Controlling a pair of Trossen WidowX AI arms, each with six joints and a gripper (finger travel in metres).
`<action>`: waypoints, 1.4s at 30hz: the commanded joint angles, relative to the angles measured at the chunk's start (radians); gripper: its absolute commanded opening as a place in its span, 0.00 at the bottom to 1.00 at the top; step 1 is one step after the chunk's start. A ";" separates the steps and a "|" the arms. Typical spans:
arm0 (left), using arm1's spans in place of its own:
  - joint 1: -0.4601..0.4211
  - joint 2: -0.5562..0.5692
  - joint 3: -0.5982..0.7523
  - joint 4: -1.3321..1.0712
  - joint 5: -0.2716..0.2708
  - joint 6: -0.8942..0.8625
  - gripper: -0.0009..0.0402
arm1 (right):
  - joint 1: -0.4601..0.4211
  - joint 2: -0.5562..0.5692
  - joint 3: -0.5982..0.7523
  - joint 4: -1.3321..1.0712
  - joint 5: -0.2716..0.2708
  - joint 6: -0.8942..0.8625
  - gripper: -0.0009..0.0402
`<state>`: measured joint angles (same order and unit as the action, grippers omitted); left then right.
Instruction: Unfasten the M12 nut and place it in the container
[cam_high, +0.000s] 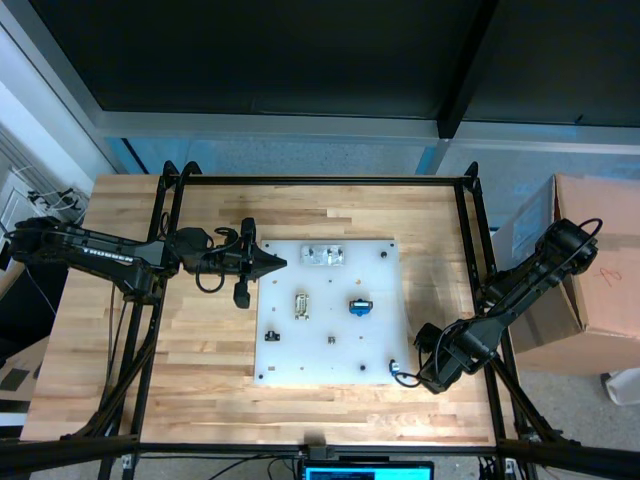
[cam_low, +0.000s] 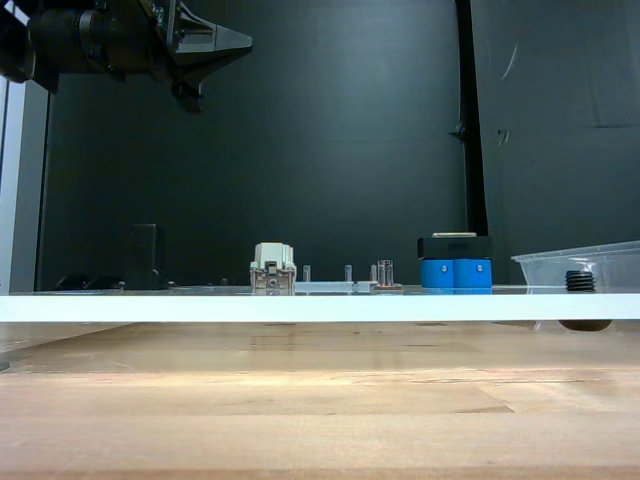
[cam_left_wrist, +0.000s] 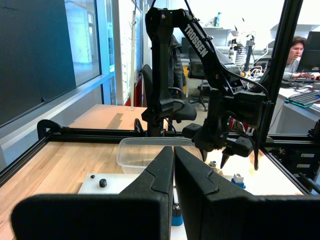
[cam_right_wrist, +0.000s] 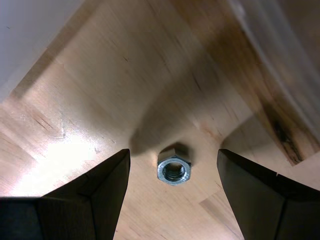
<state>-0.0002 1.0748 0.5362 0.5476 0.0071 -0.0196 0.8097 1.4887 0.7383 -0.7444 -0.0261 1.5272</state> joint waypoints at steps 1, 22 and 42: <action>0.000 0.000 0.000 0.000 0.000 0.000 0.02 | 0.001 0.000 -0.003 0.005 0.000 0.001 0.61; 0.000 0.000 0.000 0.000 0.000 0.000 0.02 | 0.003 0.000 -0.010 0.021 -0.005 0.005 0.23; 0.000 0.000 0.000 0.000 0.000 0.000 0.02 | 0.000 -0.018 0.088 -0.099 -0.023 0.000 0.08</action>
